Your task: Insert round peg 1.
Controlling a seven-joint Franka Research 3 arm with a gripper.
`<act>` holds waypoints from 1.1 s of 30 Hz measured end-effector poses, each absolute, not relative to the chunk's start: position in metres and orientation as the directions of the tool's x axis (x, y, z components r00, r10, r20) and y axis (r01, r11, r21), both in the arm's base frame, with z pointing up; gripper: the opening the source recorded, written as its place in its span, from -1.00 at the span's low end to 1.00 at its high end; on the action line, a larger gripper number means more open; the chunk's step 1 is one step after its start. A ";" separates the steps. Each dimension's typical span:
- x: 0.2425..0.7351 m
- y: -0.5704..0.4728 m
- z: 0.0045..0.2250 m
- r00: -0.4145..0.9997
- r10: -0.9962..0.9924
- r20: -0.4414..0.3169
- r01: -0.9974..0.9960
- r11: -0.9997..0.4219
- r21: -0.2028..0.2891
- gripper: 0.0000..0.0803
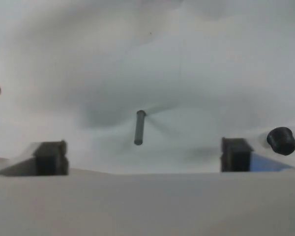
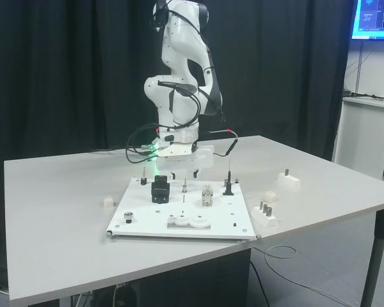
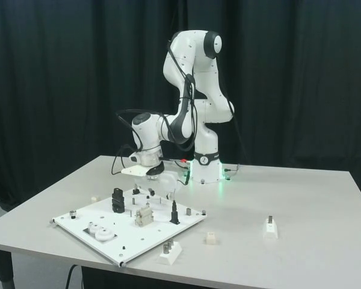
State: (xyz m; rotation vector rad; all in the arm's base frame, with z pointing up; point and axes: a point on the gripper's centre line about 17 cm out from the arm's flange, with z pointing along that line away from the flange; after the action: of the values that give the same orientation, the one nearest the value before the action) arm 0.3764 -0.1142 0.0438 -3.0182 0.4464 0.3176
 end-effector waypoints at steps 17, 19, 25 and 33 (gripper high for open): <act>0.387 -0.113 0.049 0.928 -0.315 -0.201 -0.332 -0.942 -0.057 0.99; 0.388 -0.111 0.051 0.926 -0.319 -0.201 -0.337 -0.940 -0.061 0.99; 0.388 -0.107 0.052 0.923 -0.324 -0.210 -0.345 -0.936 -0.072 0.99; 0.388 -0.103 0.055 0.926 -0.306 -0.220 -0.329 -0.941 -0.077 0.99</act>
State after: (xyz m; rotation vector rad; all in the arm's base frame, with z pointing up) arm 0.3881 -0.1034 0.0547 -2.9724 0.4910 0.3120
